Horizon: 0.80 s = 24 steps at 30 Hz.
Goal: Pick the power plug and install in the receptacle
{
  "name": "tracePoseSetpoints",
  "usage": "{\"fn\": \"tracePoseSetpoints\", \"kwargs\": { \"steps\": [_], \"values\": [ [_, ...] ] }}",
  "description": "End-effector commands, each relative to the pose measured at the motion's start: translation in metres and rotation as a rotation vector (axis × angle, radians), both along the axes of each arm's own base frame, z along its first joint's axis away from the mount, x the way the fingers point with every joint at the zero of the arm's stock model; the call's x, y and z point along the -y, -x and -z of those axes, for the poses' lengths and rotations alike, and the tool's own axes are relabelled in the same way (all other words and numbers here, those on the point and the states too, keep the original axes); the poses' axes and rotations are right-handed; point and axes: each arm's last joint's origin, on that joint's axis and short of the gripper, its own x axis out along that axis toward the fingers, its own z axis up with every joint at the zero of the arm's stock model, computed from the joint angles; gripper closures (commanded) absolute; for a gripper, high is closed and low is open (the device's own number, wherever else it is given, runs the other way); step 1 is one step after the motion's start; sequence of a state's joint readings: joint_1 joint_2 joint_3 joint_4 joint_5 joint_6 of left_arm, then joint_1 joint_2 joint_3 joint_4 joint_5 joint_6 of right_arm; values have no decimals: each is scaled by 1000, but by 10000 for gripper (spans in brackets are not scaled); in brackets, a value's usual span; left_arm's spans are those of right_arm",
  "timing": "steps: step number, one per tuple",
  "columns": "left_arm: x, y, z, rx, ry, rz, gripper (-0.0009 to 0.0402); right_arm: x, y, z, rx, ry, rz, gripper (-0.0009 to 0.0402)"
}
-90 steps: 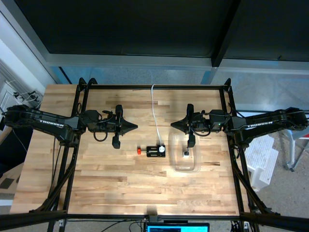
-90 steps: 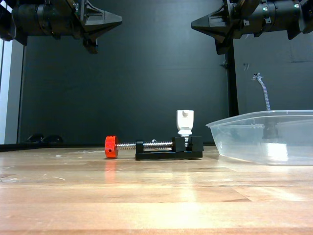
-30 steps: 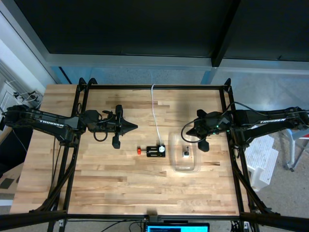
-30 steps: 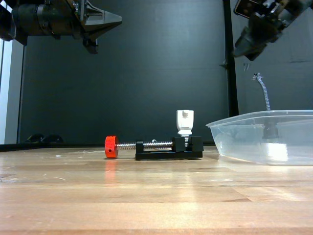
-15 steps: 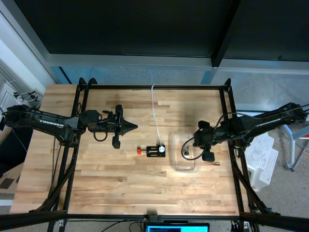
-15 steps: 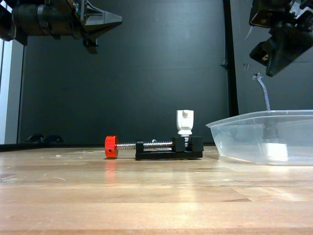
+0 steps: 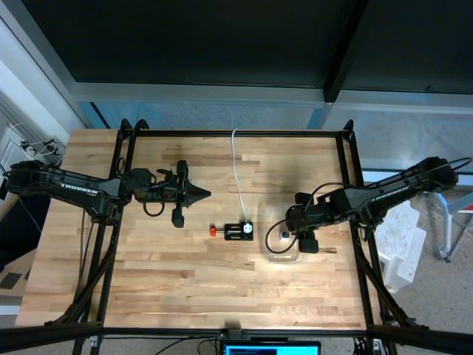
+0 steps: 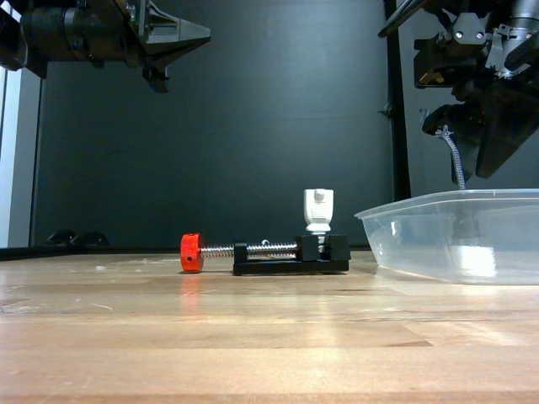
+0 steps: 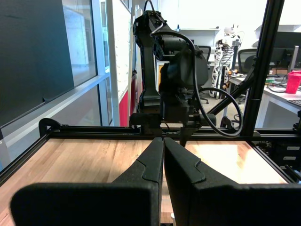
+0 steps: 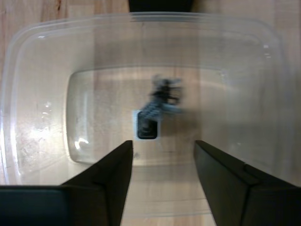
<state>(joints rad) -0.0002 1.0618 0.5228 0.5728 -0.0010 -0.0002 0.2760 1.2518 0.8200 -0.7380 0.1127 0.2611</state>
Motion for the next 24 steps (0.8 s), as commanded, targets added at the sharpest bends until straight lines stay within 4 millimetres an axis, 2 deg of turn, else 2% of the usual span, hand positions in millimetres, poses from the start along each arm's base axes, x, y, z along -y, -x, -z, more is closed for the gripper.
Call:
{"fn": "tracePoseSetpoints", "kwargs": {
  "steps": [1, 6, 24],
  "values": [
    [0, 0, 0, 0, 0, 0, 393, -4, -4, 4, -4, -7, 7, 174],
    [0, 0, 0, 0, 0, 0, 393, -7, -10, 12, -11, -6, 3, 153],
    [0, 0, 0, 0, 0, 0, 393, -12, -22, 29, -39, 29, 3, 154]
  ]
}}
